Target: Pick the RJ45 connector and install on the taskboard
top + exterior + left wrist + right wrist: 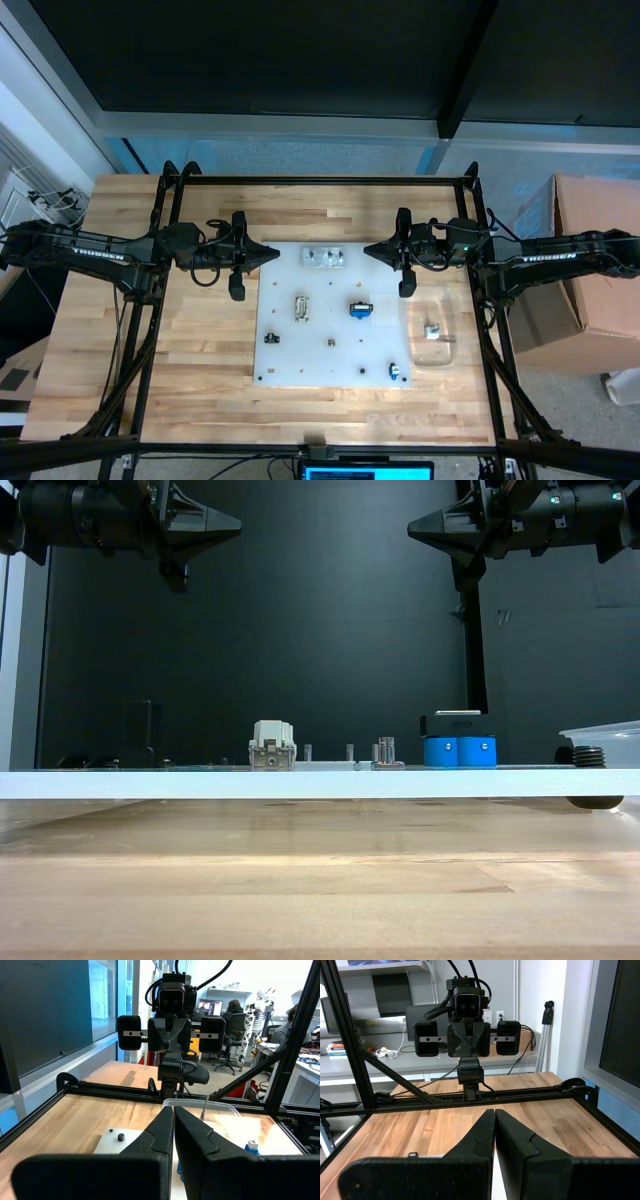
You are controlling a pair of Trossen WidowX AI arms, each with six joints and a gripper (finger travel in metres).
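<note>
Connector (433, 329) lies loose in the clear tray (446, 356) right of the board (300, 350), looks small, light, rigid, probably skittish, so pinch its flat sides; left gripper (275, 255) and right gripper (367, 250) hang high over the board's far side, jaws pressed together.

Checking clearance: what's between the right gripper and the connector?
High view: bare board and tray rim, below the right gripper; connector lies free in the tray. Left gripper hovers opposite.
</note>
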